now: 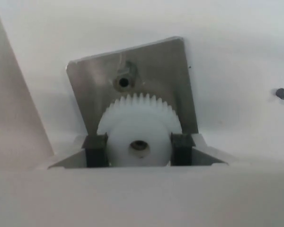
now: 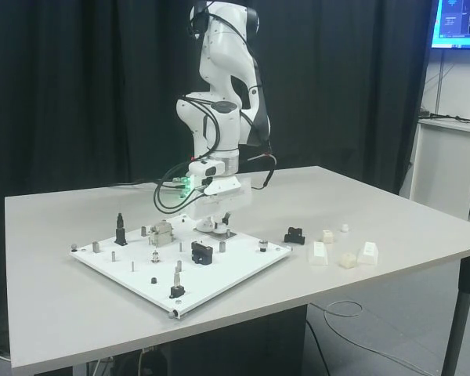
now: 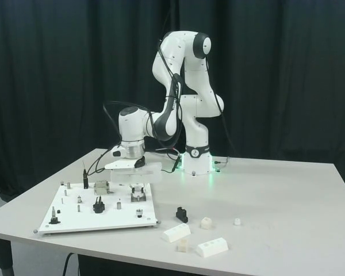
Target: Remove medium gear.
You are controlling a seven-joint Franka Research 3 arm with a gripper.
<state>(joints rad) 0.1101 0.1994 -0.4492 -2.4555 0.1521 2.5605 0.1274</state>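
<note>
In the wrist view a white toothed medium gear [image 1: 139,130] sits between the two black fingers [image 1: 95,149] of my gripper [image 1: 139,149], which is shut on its hub. Behind the gear lies a grey metal plate [image 1: 156,66] with a short bare shaft [image 1: 123,82] standing free of the gear's bore. From the first room view my gripper [image 2: 217,222] hangs low over that plate [image 2: 222,233] on the white board [image 2: 243,262]. The second room view shows the gripper [image 3: 138,190] just above the plate [image 3: 139,199], and the gear appears slightly off it.
The white board [image 3: 103,223] carries several pegs and black fixtures [image 2: 200,252], plus a grey block [image 2: 162,233]. A small black stud [image 1: 281,93] stands near the plate. On the table beside the board lie a black part [image 2: 294,235] and several white blocks [image 2: 319,254].
</note>
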